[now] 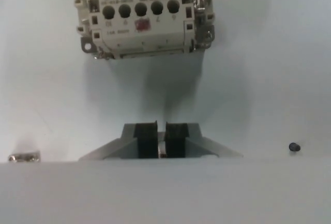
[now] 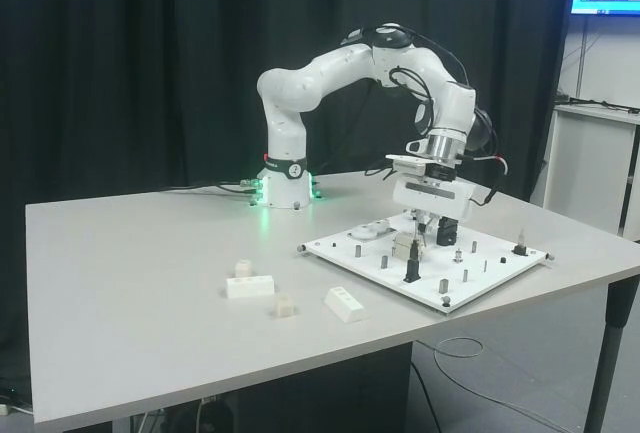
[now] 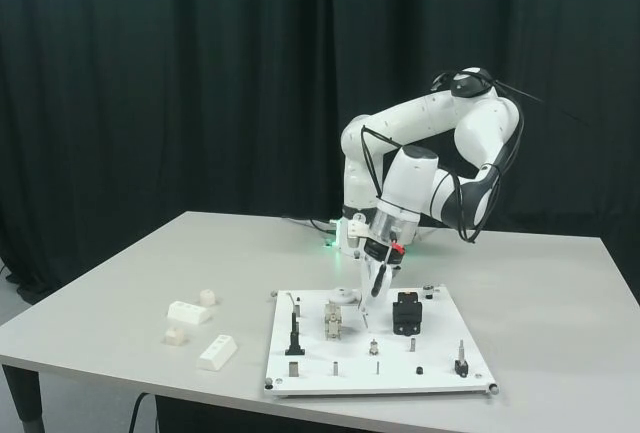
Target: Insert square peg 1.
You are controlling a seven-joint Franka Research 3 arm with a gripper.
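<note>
Black-fingered tool (image 1: pixel 161 140) nearly shut on a thin, barely visible peg (image 1: pixel 162 154); white board (image 1: pixel 258 79) below.

the gripper (image 3: pixel 373 305) hangs just above the white board (image 3: pixel 440 373), its two black fingers nearly together. around it the board is crowded: a multi-pin connector block (image 1: pixel 143 14) lies just ahead of the fingertips in the wrist view, a black block (image 3: pixel 406 313) stands to one side, and short upright pegs (image 3: pixel 374 347) dot the near half. the grey table (image 2: pixel 120 273) beside the board is open apart from three white blocks (image 2: pixel 248 285).
</note>
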